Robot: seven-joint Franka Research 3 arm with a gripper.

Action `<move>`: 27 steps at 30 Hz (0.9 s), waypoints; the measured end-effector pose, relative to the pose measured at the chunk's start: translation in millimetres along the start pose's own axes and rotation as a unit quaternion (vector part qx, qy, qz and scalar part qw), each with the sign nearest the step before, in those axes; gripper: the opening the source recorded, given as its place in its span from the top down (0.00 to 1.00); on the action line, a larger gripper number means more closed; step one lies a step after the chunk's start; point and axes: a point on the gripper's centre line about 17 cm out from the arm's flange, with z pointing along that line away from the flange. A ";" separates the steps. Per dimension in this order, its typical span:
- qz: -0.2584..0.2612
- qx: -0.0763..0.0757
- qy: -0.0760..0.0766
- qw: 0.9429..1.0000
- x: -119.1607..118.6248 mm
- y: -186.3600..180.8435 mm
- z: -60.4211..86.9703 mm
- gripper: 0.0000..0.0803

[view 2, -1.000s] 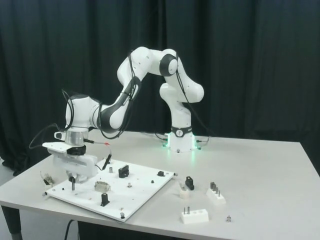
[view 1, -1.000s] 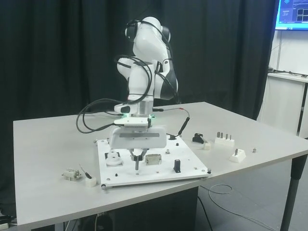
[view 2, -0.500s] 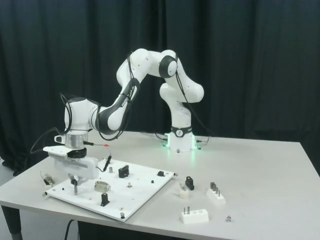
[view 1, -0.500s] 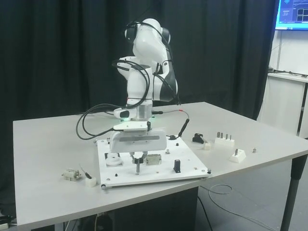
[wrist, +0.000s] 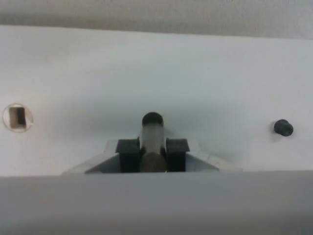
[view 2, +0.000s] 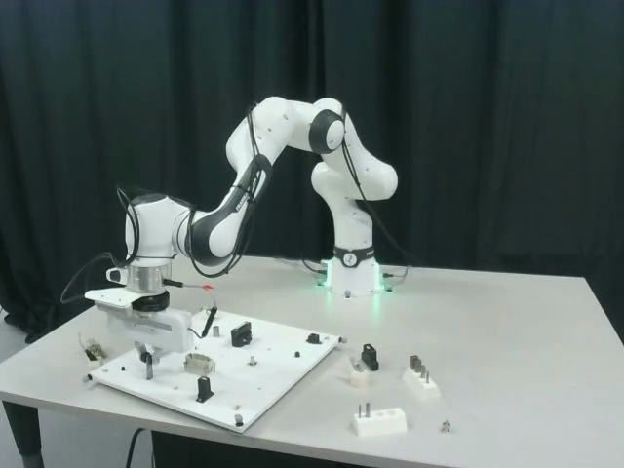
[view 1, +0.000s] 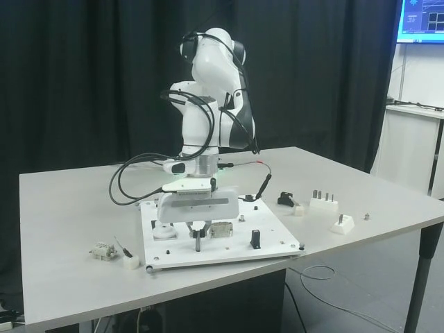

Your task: Insert round peg 3.

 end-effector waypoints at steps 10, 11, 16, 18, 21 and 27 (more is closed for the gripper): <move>-0.001 0.003 0.002 1.000 1.4 -3.4 0.0 0.86; -0.001 0.004 0.002 1.000 1.5 -3.6 0.0 0.86; -0.001 0.003 0.002 1.000 2.3 -3.4 0.3 0.86; -0.001 0.003 0.002 1.000 2.6 -2.8 0.3 0.86; -0.001 0.002 0.003 1.000 3.2 -1.2 0.3 0.86; 0.001 0.000 0.004 1.000 4.6 3.3 0.7 0.86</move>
